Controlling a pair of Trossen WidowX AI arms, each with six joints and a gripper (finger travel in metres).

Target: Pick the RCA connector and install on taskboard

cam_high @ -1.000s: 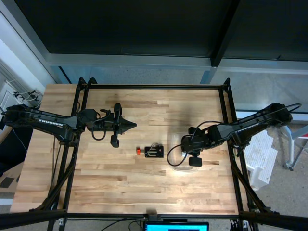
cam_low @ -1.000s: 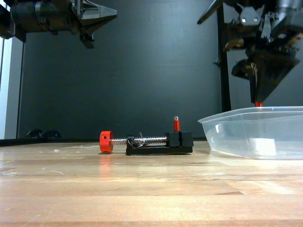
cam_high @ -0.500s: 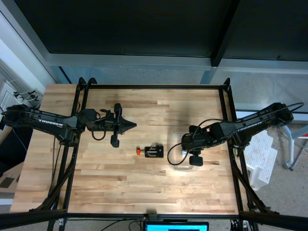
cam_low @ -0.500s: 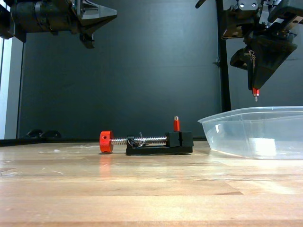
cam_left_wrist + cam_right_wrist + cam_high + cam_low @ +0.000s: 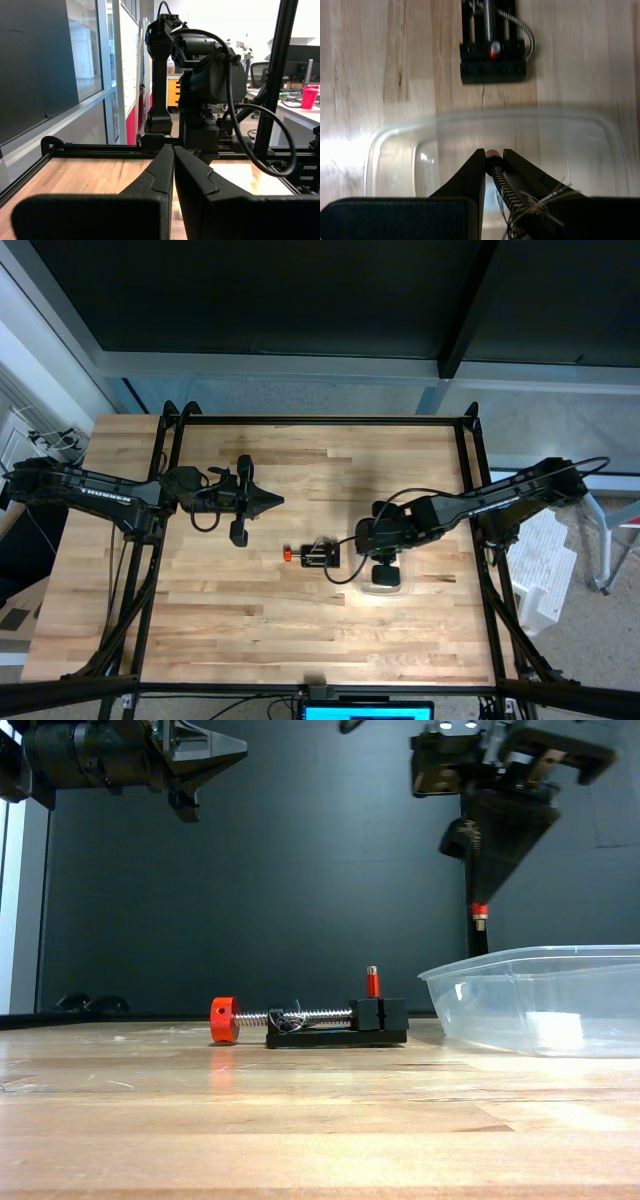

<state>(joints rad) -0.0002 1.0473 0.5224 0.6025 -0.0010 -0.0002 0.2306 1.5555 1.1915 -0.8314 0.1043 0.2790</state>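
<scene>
My right gripper points down, shut on the RCA connector, a plug with a red collar and a silver tip. It hangs above the left end of the clear tray, to the right of the taskboard. In the right wrist view the fingers pinch the connector over the tray rim. The taskboard lies beyond that rim. It is a black block with a red knob, a spring and an upright red post. My left gripper hovers shut, high at the left.
The clear tray sits on the wooden table just right of the taskboard. A whitish patch shows inside the tray. A black frame borders the table. A coiled wire trails back from the connector between the right fingers.
My right gripper has risen out of the tray with the connector and shifted left toward the taskboard. The left arm has not moved.
</scene>
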